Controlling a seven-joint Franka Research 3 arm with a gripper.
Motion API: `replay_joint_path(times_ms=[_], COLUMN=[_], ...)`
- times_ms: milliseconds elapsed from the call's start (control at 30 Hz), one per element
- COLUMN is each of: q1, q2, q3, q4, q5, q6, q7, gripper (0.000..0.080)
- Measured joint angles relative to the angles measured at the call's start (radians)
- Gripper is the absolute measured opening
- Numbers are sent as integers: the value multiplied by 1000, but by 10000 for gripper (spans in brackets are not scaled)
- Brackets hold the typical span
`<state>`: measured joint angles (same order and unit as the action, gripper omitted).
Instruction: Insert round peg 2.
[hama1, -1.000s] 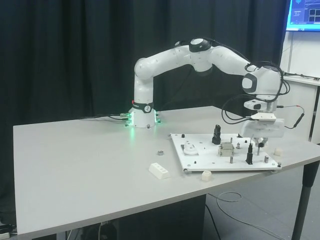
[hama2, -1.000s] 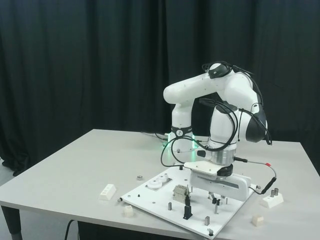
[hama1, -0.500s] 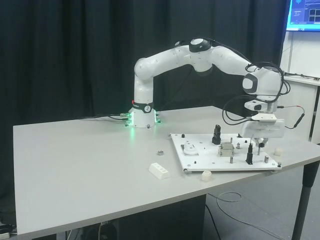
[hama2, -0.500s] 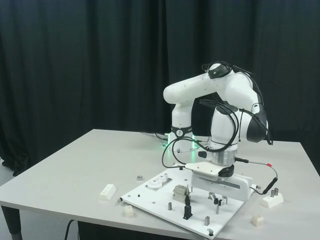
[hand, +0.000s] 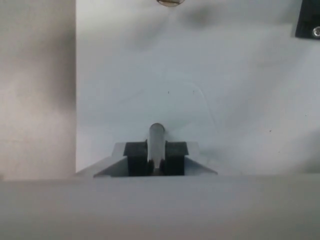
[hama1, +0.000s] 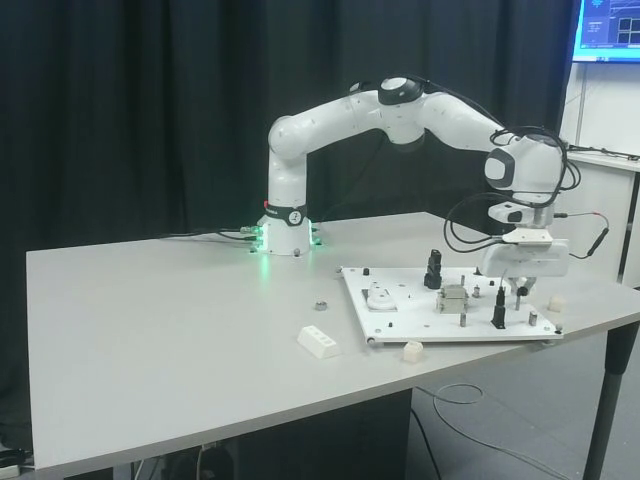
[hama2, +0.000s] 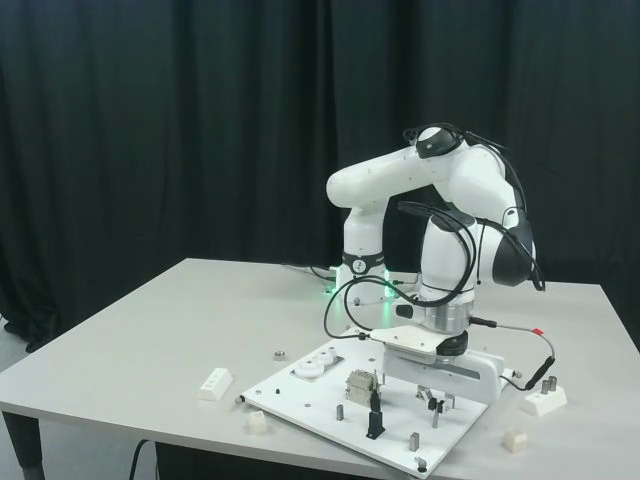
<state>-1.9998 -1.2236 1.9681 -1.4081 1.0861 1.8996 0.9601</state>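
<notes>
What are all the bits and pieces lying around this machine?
Flat white assembly board: one, white, on the grey table, under the gripper.
Round metal peg: one, grey, clamped between the fingers, over the board.
Small white blocks: several, white, on the table round the board.
Small metal ring: one, grey, on the table beside the board.
Black upright fixture: one, black, on the board.
White robot arm: one, base lit green.
Gripper: one, black fingers shut on the peg.

Even room light; wrist view's near edge blurred.
</notes>
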Motion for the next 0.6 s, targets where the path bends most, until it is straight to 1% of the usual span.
replay_joint_path(times_ms=[400, 433, 600], q1=[-3, -3, -5], q2=[0, 0, 0], q3=[0, 0, 0], q4=[2, 3, 8], q5=[5, 6, 6], q6=[0, 0, 0], q7=[0, 0, 0], gripper=[68, 245, 245])
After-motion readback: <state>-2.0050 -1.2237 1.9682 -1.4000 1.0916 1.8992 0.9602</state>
